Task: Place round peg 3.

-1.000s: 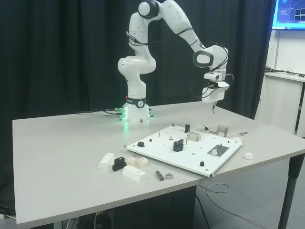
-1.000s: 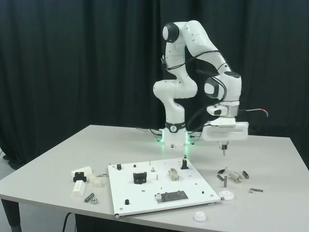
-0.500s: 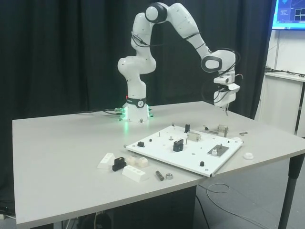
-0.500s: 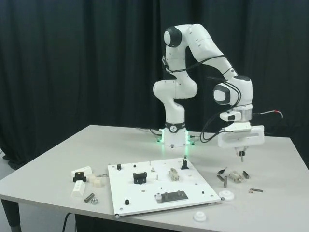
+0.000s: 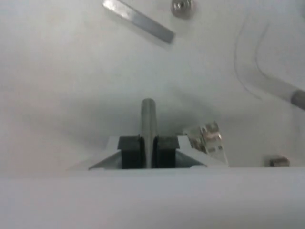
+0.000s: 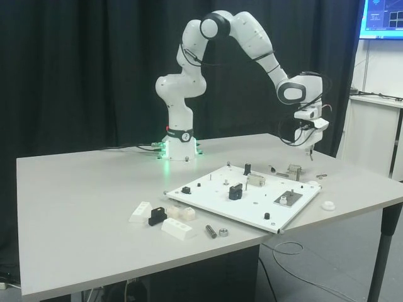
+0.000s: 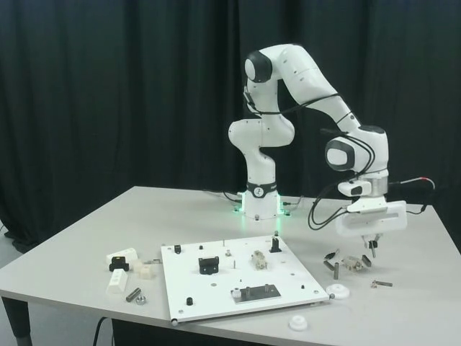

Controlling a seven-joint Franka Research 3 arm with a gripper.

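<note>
Between the end effector (image 5: 147, 151) pads sits the round peg (image 5: 148, 119), clamped and pointing down above the bench (image 6: 75, 189). You're mid-carry; next, swing it over the white board (image 7: 238, 277) and line up its hole.

a robotics lab: black curtains (image 7: 108, 94), grey table (image 6: 82, 189), wall monitor (image 6: 381, 19)

Round peg 3 (image 5: 148, 125): slim grey metal rod, upright, clamped between pincer (image 5: 147, 151) fingers, above table.
</note>
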